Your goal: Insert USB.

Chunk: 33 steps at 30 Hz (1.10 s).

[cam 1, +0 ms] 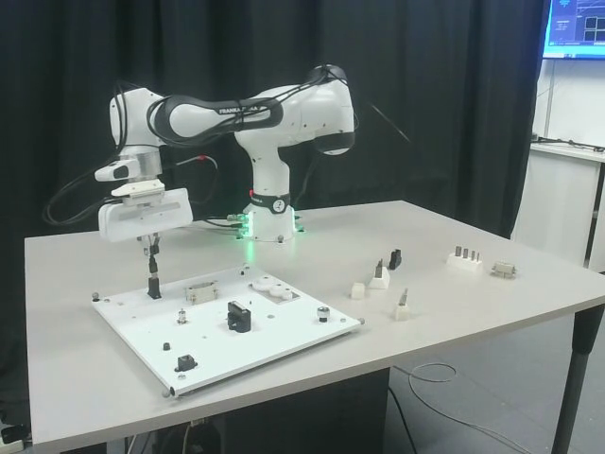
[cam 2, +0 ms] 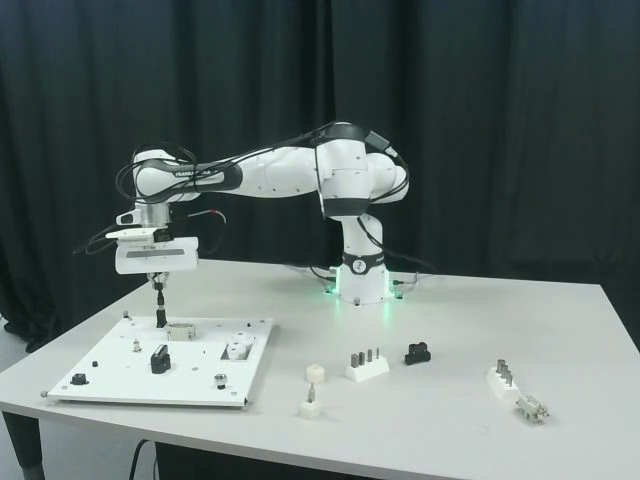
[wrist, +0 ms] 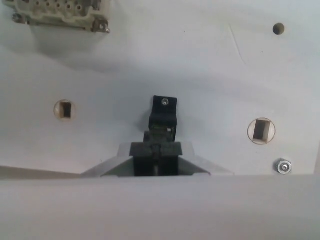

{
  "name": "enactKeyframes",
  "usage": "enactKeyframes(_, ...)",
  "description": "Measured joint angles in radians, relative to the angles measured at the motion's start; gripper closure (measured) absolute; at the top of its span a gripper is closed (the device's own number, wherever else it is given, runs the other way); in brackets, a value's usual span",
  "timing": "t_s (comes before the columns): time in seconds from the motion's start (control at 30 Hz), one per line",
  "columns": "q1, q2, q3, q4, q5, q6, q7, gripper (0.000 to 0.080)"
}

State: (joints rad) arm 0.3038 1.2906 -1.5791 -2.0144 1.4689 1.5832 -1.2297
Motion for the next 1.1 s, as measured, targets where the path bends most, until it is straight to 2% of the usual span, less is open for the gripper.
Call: enactKeyframes(1.1,-0.011,0.000,0.002,0.000,0.013,-0.007,0.011,0.0780)
